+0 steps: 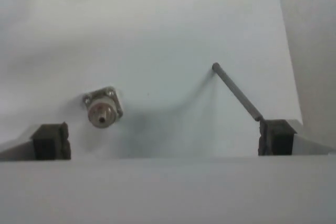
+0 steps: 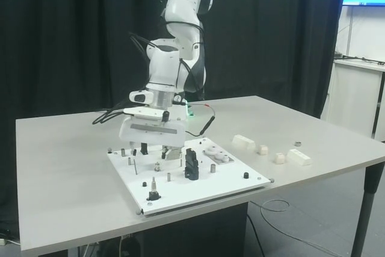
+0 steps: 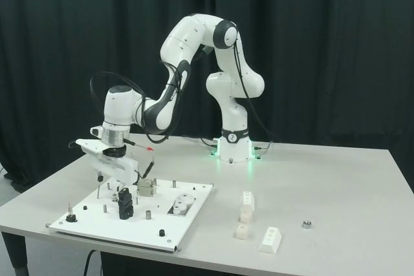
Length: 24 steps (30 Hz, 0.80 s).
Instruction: Insert round peg 1.
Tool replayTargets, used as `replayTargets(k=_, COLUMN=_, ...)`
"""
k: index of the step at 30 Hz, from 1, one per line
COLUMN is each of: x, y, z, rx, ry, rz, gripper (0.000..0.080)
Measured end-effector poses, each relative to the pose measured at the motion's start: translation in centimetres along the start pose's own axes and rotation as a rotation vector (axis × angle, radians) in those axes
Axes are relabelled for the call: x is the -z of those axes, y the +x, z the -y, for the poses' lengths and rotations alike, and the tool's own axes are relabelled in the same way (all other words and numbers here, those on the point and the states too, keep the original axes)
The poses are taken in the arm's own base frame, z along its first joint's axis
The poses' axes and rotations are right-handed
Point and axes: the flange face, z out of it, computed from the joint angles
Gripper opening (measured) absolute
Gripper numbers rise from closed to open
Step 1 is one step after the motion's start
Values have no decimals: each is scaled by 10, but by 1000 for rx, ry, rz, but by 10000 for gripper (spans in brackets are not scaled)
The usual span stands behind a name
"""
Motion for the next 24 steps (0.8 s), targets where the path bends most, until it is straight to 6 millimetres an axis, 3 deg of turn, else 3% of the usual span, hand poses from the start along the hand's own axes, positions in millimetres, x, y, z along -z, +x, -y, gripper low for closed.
replayTargets(k=11, x=3, y=3, z=1, rx=35, ry=-32, rz=35, gripper=800)
replayTargets(k=24, x=-9, y=12, z=1, rx=39, ry=-63, rz=44, gripper=800)
